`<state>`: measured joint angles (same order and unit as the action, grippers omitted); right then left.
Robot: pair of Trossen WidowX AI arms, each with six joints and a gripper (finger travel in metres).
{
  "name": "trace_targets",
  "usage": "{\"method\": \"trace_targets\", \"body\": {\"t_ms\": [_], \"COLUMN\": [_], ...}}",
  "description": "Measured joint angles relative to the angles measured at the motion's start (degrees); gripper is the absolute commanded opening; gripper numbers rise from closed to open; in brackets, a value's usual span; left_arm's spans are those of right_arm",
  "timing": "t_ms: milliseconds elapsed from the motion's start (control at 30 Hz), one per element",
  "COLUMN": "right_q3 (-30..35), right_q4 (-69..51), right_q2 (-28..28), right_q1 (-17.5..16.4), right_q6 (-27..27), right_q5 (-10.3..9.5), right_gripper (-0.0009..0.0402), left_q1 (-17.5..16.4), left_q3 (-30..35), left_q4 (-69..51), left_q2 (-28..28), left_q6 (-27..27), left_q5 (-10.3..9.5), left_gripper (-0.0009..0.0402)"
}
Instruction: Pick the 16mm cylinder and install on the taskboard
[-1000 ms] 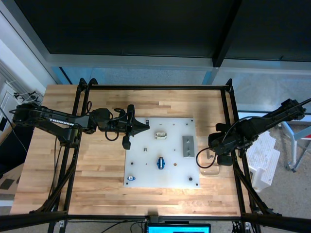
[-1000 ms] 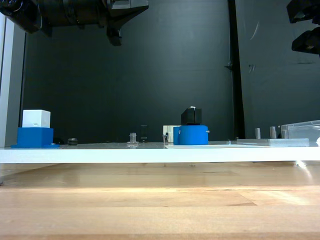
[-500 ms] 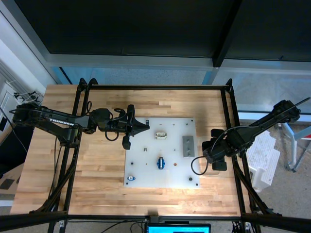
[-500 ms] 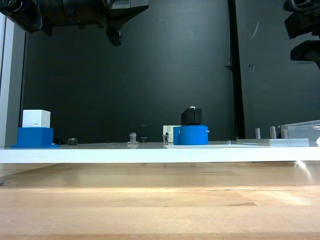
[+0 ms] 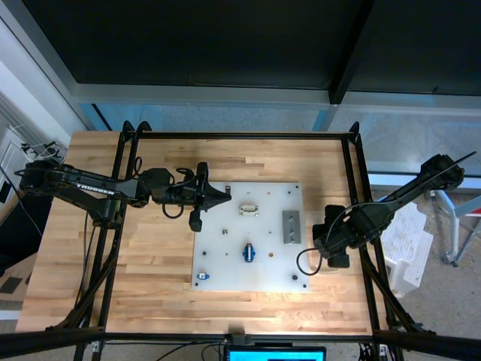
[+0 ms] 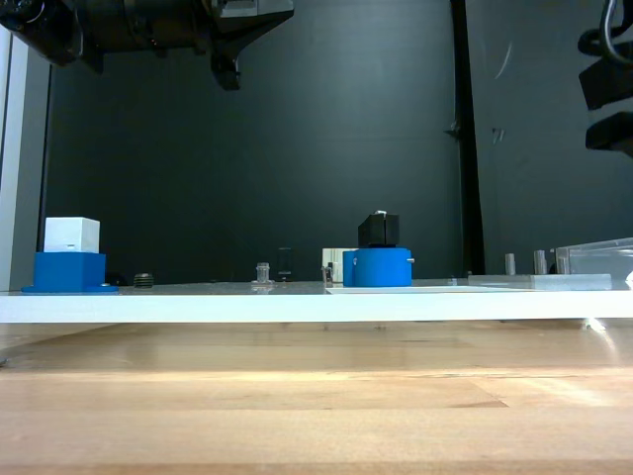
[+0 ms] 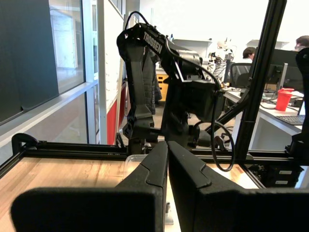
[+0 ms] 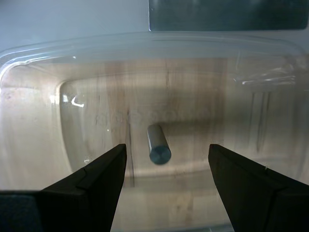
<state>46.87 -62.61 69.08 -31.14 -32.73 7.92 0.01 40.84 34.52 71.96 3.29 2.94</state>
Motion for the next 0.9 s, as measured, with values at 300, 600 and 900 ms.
{"method": "trace_targets", "body": {"t_ms": [300,600,900], "right_q3": [-3.23,-6.23,-8.44], "right_q4": [4.00,6.05,7.96], "right_q2": [-0.07,-0.22,-0.90], "right_q1": [-0.50,-1.29,-1.73], "right_q6": [0.02,0.13,0.13], "right_q5": [0.00,0.00,0.00], "right_gripper": [0.0236,0.0236,0.0236], "left_q1": [0.00,0.00,0.00], "left_q3": [0.02,0.00,0.02], "left_q4": [-0.02,-0.02,0.00], "left_q2": [0.00,0.00,0.00], "left_q6": [0.00,0.00,0.00], "left_q5": [0.00,0.00,0.00], "left_gripper": [0.0000,0.0000,0.0000]}}
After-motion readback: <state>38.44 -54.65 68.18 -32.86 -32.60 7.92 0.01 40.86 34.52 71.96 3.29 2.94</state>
